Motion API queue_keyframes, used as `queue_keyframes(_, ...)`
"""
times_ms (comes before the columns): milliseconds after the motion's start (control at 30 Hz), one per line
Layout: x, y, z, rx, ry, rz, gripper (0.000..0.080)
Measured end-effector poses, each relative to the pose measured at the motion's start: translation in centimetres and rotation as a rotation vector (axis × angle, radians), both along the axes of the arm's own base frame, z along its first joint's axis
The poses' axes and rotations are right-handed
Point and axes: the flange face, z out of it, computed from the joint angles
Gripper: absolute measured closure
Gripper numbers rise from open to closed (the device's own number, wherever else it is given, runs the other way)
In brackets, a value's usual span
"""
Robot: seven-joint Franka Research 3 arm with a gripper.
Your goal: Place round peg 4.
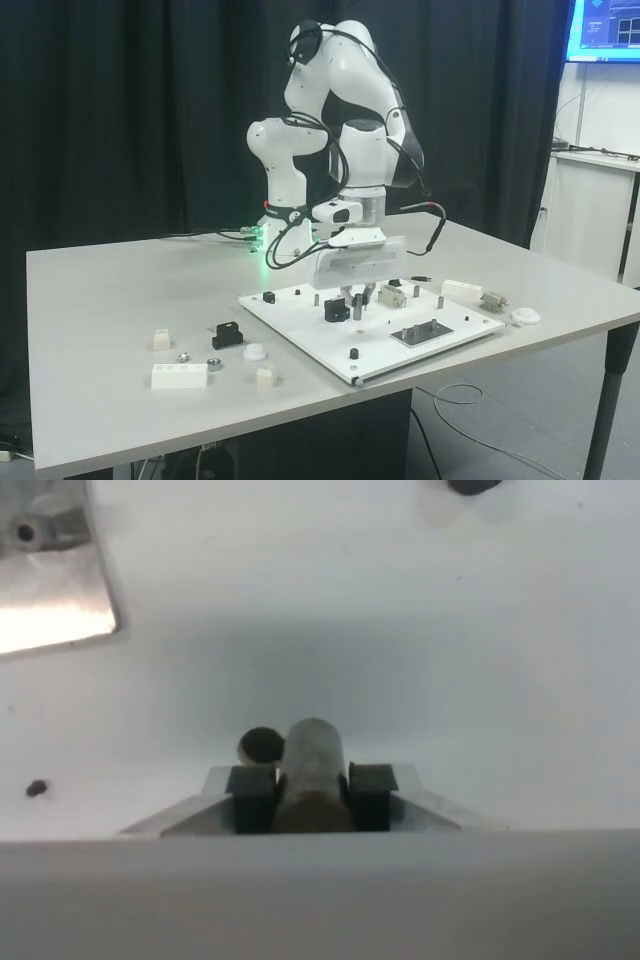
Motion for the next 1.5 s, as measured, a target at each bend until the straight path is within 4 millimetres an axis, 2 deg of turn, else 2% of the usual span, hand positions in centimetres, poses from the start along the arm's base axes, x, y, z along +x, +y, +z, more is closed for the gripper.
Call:
queue_keyframes(300,0.2,-1.7,1.0,-0.047,-0.022,0.005,0.0651)
queue_keyframes(667,-0.6,-6.5,1.1,-0.095,-0.055,0.021,0.0651)
queue_keyframes(1000,-0.9,-10.1,-0.1,-0.125,-0.061,0.041,0.0651)
queue_keyframes(1500,0.1,-12.9,-2.7,-0.119,-0.059,0.046,0.0651)
